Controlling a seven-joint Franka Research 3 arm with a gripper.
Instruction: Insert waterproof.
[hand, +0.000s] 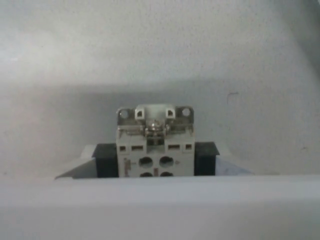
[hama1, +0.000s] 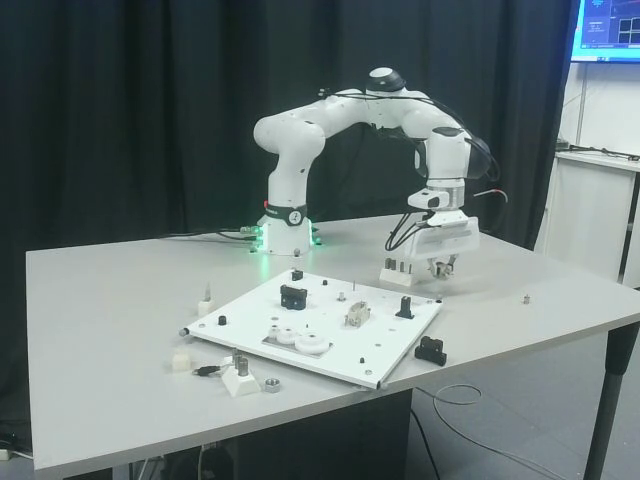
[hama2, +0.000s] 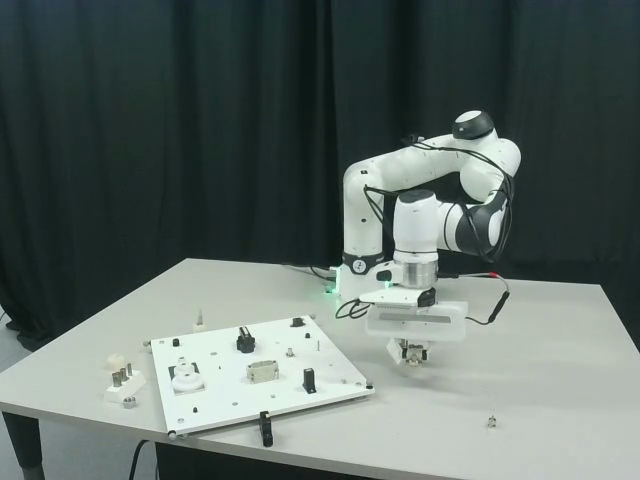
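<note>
Just beside white board (hama1: 330, 335), end effector (hama1: 440, 266).

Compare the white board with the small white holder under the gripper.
The white board is wide, flat and carries many small parts; the white holder is small and carries a few upright pieces. The board lies near the table's front edge, apart from the gripper; the holder sits right by the gripper. Both are white and rest on the grey table.
</note>
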